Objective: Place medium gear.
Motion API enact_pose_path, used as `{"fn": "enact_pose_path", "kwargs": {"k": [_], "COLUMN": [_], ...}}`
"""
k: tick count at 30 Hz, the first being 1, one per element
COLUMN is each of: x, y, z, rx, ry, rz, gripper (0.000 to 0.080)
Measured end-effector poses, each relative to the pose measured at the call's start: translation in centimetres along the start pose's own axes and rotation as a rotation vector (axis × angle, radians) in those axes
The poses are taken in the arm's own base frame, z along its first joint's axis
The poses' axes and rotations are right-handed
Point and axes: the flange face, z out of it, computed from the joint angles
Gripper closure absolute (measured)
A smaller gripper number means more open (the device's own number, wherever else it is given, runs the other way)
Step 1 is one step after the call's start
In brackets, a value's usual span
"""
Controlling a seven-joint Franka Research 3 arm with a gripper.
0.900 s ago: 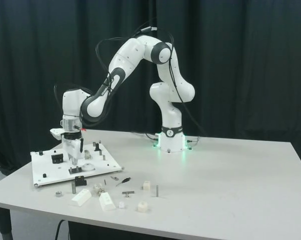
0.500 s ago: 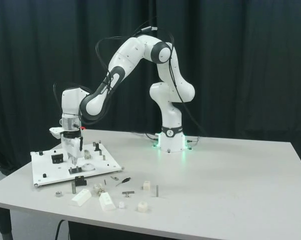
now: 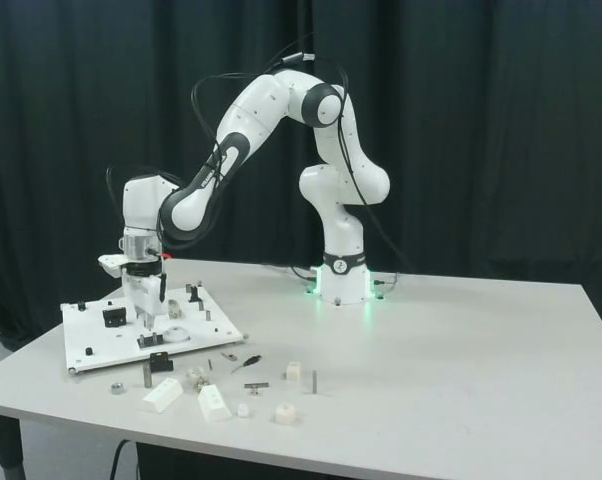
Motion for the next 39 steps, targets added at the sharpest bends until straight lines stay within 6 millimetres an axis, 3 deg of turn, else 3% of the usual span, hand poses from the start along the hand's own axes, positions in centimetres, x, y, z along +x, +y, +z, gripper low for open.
{"fn": "enact_pose_path", "kwargs": {"k": [11, 20, 31, 39], "x": [-0.6, -2.8, -8.3, -13.8], "y": [-0.6, -2.6, -6.7, -9.7], "z": [0.1, 0.0, -0.8, -0.5], "rx": [0.001, 0.012, 0.038, 0.029], "ry": [-0.005, -0.022, -0.066, -0.098], "rz": [-0.014, -0.043, -0.085, -0.124], "gripper": [0.0403, 0.0403, 0.0403, 0.0403]}}
